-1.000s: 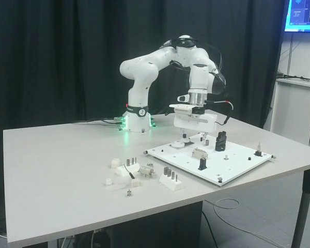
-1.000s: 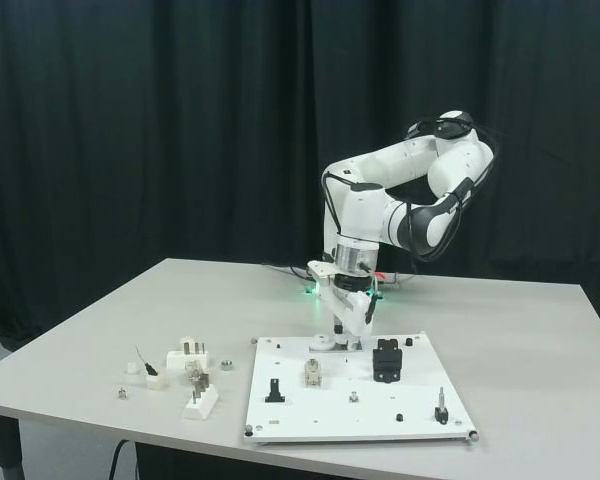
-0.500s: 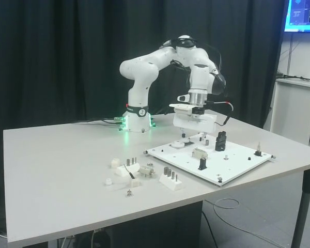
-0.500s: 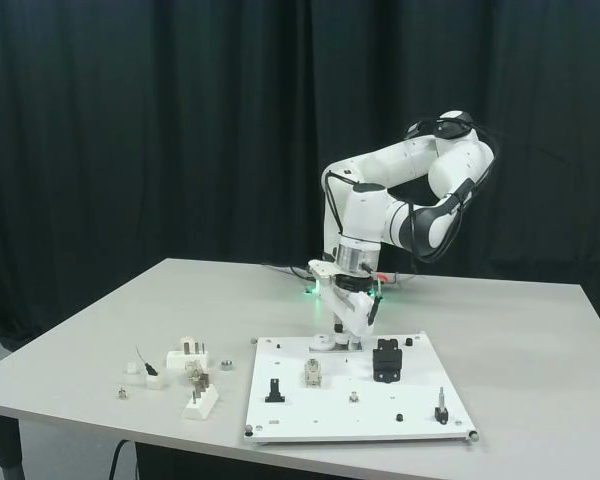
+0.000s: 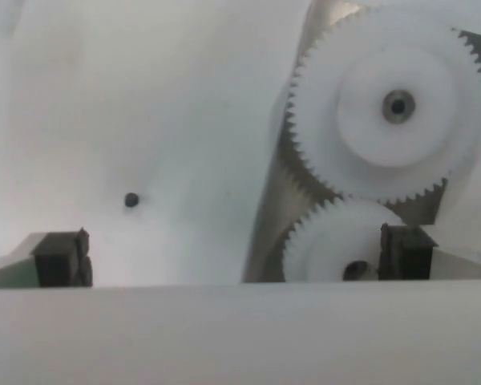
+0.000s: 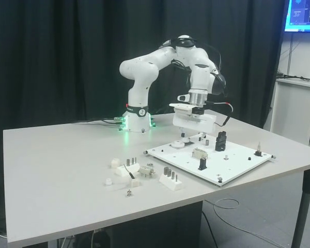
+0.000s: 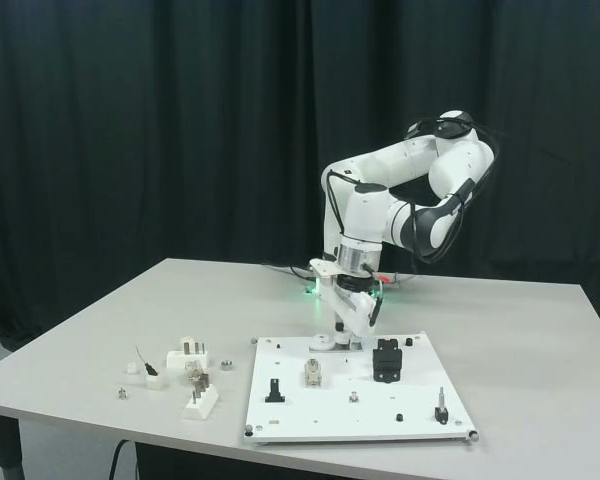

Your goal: Insert medium gear.

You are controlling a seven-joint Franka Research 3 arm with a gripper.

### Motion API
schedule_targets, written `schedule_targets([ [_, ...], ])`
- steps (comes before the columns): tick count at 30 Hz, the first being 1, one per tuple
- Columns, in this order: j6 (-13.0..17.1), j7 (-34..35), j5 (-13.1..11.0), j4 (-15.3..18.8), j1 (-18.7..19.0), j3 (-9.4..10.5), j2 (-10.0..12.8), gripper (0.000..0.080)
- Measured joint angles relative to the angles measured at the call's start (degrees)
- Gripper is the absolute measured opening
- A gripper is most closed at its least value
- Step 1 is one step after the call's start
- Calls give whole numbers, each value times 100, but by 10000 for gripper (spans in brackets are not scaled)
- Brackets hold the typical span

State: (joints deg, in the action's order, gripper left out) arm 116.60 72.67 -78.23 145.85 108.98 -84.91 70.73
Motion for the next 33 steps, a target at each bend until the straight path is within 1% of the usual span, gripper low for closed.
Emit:
schedule_targets([
  [6, -120, 65, 129, 18, 28, -25, 0, 800],
  [12, -184, 136, 359, 37, 33, -44, 0, 800],
  [17, -232, 136, 495, 48, 33, -48, 0, 800],
  [28, -315, 136, 493, 77, 30, -25, 0, 800],
  [33, -322, 136, 363, 90, 18, 13, 0, 800],
])
